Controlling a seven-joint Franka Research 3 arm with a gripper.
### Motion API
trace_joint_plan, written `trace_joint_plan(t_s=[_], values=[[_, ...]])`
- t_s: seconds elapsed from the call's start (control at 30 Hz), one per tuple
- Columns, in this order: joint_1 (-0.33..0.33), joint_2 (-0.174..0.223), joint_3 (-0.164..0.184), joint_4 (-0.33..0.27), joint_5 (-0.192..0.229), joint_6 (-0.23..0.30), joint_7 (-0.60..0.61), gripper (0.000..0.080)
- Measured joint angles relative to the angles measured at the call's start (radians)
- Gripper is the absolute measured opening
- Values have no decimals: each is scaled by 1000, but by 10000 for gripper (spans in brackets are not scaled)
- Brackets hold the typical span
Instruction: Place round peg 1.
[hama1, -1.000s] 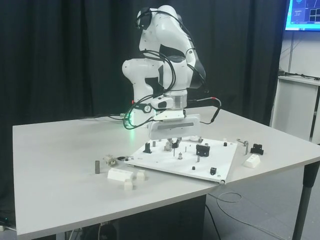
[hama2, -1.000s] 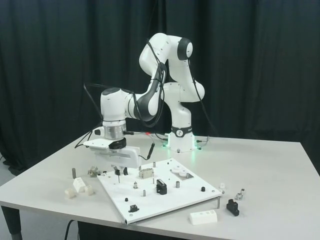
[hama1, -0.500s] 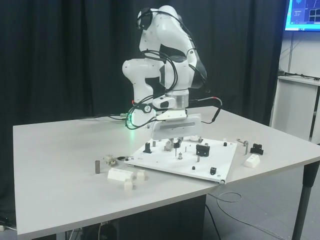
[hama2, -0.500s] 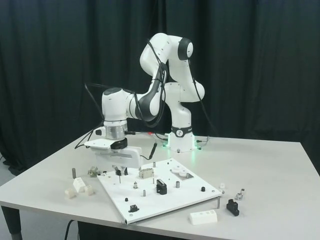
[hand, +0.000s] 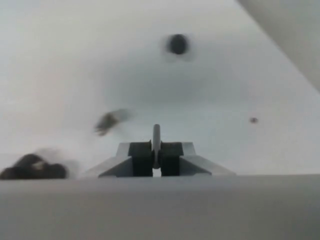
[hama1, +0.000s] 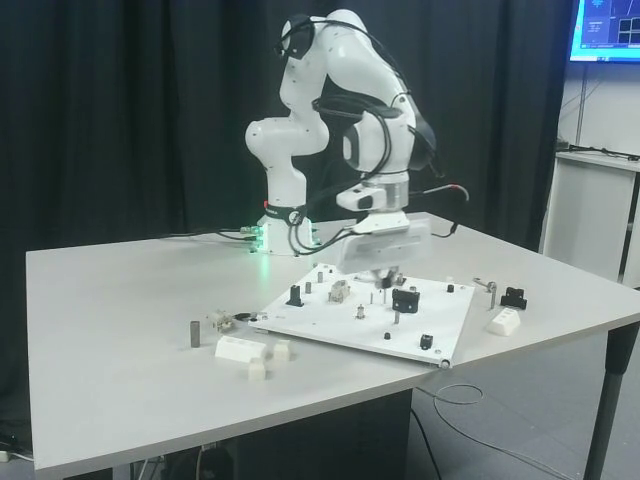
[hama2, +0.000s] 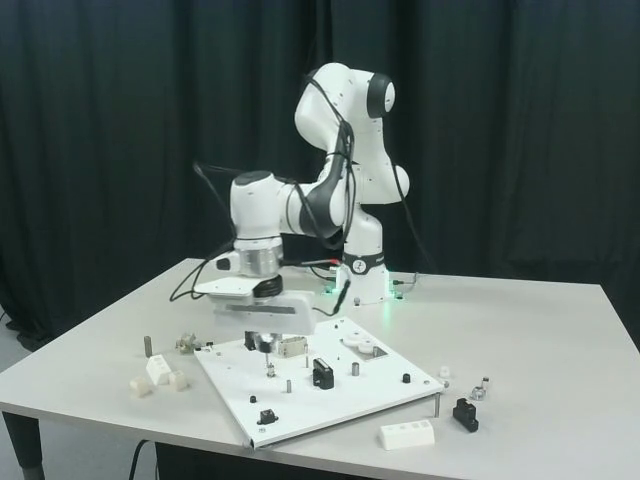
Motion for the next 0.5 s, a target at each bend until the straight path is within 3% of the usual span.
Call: trace_joint_plan(t_s=[0.5], values=[[135,-46,1,-38,27,-14,28,31]])
